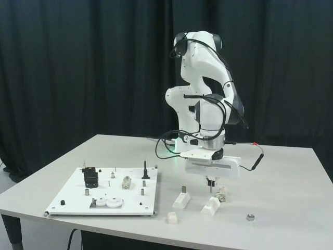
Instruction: Insert round peg 2.
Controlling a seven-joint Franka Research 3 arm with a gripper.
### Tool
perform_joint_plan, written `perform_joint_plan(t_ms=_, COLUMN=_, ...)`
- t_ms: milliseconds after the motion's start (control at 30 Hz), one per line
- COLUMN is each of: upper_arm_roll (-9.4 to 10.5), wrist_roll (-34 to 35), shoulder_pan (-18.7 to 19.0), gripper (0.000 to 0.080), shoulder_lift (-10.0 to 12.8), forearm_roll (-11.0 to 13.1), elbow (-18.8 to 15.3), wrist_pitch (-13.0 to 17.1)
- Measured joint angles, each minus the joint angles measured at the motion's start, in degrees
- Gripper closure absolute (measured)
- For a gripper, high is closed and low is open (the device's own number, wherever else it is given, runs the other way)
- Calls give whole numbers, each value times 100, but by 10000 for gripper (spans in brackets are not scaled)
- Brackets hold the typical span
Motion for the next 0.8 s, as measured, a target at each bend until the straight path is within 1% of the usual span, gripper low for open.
perform_joint_plan(t_ms=533, upper_arm_roll=-108, wrist_roll=-265, shoulder_pan=-2, gripper=731, shoulder_lift=0, forearm_roll=-1, elbow=57, wrist_pitch=-51)
perform_joint_plan(t_ms=800, upper_arm_roll=-190, wrist_roll=-510, shoulder_pan=-3, gripper=731, shoulder_lift=0, forearm_roll=-6, elbow=173, wrist_pitch=-227)
